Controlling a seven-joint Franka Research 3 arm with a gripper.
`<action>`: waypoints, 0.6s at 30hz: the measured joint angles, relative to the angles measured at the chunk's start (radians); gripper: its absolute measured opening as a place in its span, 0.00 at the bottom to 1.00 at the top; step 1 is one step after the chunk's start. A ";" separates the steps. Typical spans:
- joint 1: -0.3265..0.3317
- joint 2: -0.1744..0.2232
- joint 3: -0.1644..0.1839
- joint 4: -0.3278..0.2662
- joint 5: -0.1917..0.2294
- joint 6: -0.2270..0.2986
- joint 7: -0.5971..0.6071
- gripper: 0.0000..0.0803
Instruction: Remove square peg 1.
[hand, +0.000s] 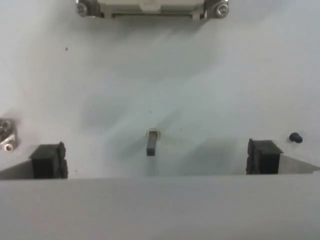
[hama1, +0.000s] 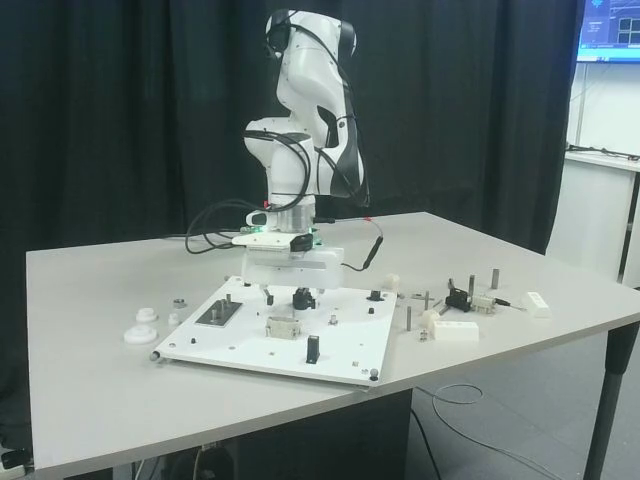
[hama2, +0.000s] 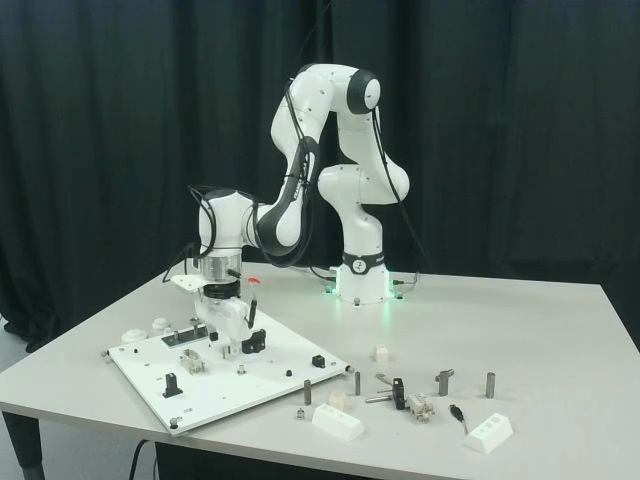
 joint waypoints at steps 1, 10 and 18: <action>0.000 0.000 -0.002 0.000 0.000 0.000 0.000 1.00; 0.000 0.000 -0.017 0.003 -0.001 -0.011 0.000 1.00; 0.000 0.004 -0.019 0.020 -0.011 -0.048 -0.003 1.00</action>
